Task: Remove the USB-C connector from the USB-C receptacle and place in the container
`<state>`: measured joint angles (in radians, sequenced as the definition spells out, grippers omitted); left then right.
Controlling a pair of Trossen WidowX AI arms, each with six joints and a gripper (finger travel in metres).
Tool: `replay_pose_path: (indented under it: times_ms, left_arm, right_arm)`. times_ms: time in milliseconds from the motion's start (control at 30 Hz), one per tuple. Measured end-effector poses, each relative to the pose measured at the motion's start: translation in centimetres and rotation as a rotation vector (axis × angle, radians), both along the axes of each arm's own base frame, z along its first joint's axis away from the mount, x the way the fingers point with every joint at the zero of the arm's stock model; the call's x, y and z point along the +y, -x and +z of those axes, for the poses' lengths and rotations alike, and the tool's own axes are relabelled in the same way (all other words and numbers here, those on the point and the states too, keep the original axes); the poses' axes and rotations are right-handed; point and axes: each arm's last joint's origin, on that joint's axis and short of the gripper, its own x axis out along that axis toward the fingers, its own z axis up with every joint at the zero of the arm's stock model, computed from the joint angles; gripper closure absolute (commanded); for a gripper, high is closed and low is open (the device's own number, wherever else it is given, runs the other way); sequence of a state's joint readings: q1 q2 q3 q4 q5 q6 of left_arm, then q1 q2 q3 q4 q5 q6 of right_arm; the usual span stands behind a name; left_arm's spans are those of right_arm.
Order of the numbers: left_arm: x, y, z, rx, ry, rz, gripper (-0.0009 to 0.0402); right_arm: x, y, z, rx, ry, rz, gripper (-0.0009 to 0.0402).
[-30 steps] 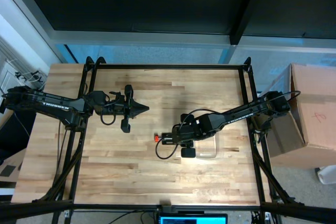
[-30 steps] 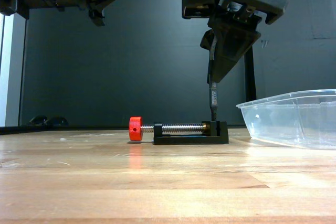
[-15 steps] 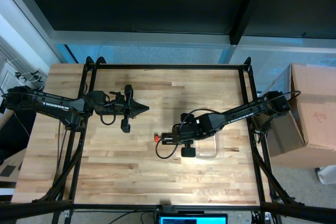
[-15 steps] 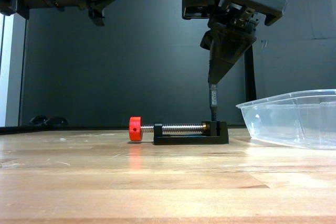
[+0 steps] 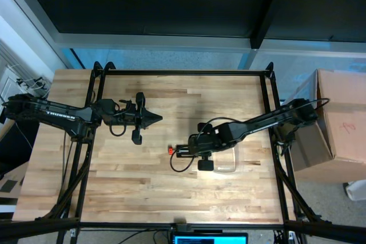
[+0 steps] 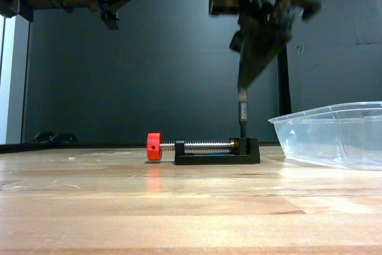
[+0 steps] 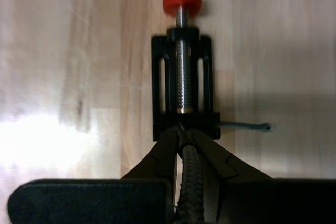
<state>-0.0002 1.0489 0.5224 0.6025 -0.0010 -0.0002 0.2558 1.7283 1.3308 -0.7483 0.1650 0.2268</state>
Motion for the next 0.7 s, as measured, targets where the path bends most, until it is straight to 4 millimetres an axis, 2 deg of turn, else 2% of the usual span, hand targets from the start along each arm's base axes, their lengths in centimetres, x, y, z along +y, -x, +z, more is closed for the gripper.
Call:
replay_pose_path:
  times_ms: [367,533,700]
  left_arm:
    - [0.0,0.0,0.0,0.0,0.0,0.0,0.0393]
    - [0.0,0.0,0.0,0.0,0.0,0.0,0.0393]
    - [0.0,0.0,0.0,0.001,0.0,0.0,0.0393]
  right_arm:
    - [-0.2,0.7,2.4,-0.056,-0.016,-0.003,0.0393]
    - [-0.2,0.7,4.4,-0.063,-0.018,-0.002,0.0393]
    - [-0.2,0.8,4.8,-0.043,-0.012,-0.002,0.0393]
